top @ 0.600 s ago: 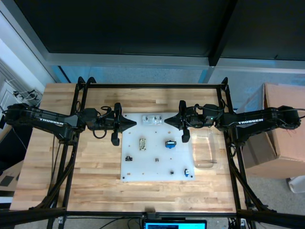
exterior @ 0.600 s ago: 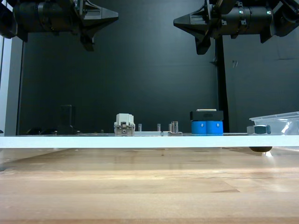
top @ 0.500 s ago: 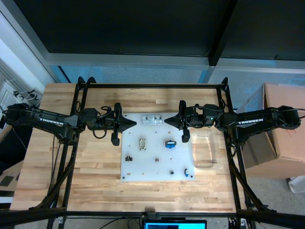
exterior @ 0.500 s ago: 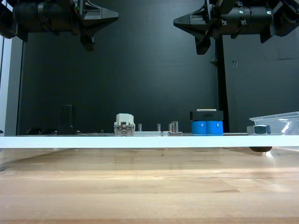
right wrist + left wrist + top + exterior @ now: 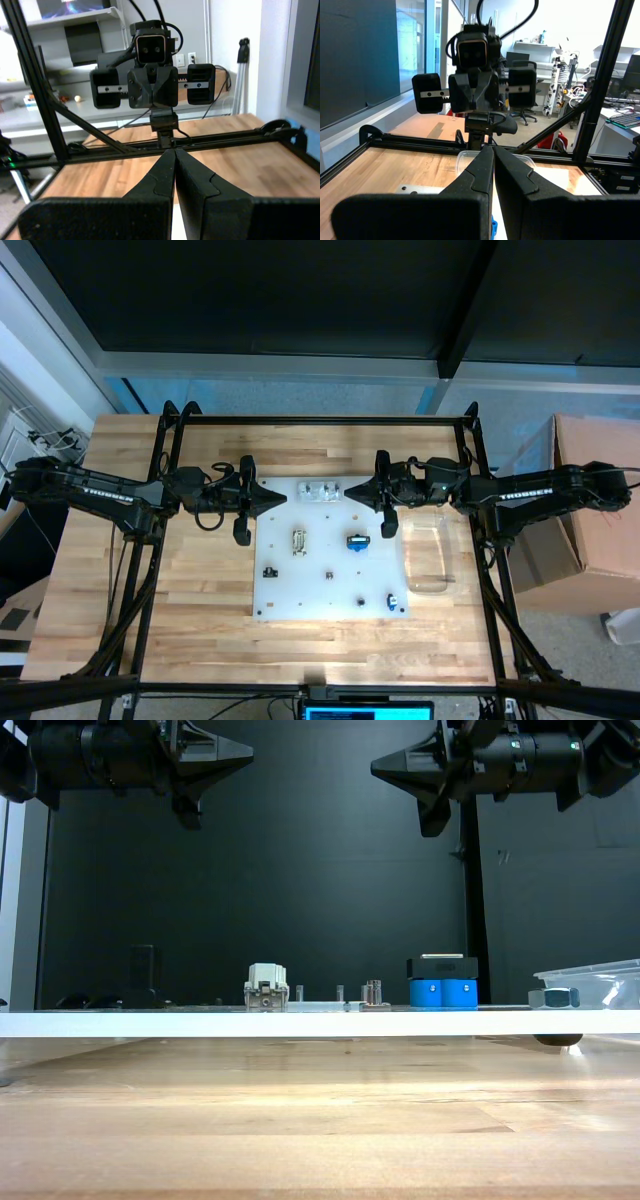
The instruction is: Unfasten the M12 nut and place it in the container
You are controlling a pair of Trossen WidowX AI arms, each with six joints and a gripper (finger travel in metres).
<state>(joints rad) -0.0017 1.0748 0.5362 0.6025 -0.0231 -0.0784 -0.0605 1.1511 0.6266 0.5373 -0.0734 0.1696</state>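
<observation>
The silver nut (image 5: 392,600) sits on its stud, well below both jaws. Left jaws and right jaws hang high over the board (image 5: 300,590), each pressed together, empty. The clear container (image 5: 428,558) lies beside the nut.

Matte black throughout. White TROSSEN lettering along left arm (image 5: 90,492) and right arm (image 5: 530,492). Black cable (image 5: 207,521) looped at left wrist. Left gripper (image 5: 282,498) and right gripper (image 5: 348,494) above white board's (image 5: 300,590) far end: wedge fingers tapering to a point, pressed together. Silver toothed racks (image 5: 434,93) on side blocks; square camera (image 5: 472,50) above.
</observation>
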